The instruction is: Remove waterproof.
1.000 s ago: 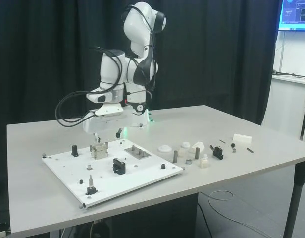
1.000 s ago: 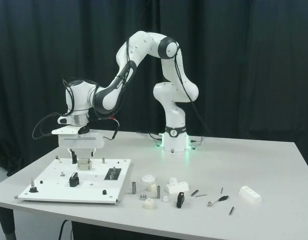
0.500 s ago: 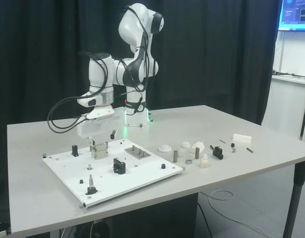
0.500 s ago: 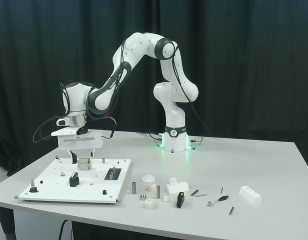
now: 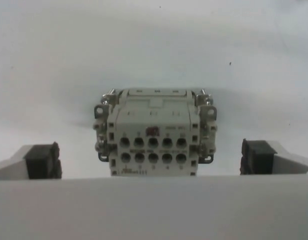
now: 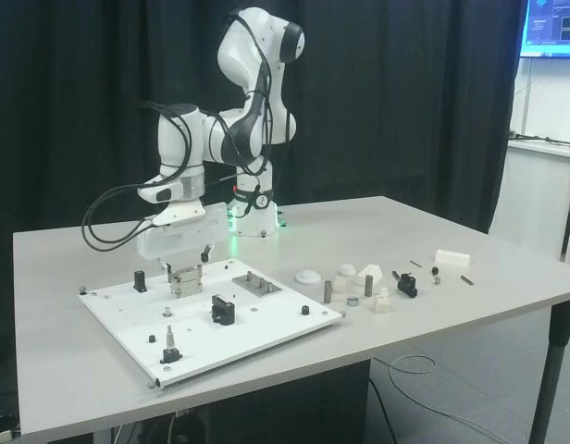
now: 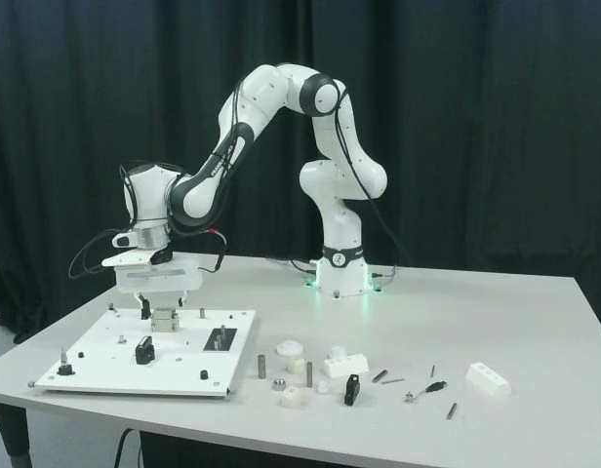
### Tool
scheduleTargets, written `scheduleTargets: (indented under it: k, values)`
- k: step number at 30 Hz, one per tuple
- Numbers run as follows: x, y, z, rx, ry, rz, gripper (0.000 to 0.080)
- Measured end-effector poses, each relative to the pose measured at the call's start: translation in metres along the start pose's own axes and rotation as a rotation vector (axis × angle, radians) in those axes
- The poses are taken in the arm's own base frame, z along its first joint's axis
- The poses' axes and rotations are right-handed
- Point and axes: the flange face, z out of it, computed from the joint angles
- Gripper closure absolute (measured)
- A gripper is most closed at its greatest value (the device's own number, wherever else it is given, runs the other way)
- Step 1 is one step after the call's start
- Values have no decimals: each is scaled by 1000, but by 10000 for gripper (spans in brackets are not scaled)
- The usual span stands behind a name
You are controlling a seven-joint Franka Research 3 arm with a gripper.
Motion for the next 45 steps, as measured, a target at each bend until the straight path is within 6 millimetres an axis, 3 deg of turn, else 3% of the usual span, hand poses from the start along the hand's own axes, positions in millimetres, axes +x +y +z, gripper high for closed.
scheduleTargets:
  k: [25,45]
  values:
    - [-19,2,14,-10,69,65,3]
    - [-18,0,13,-20,90,43,3]
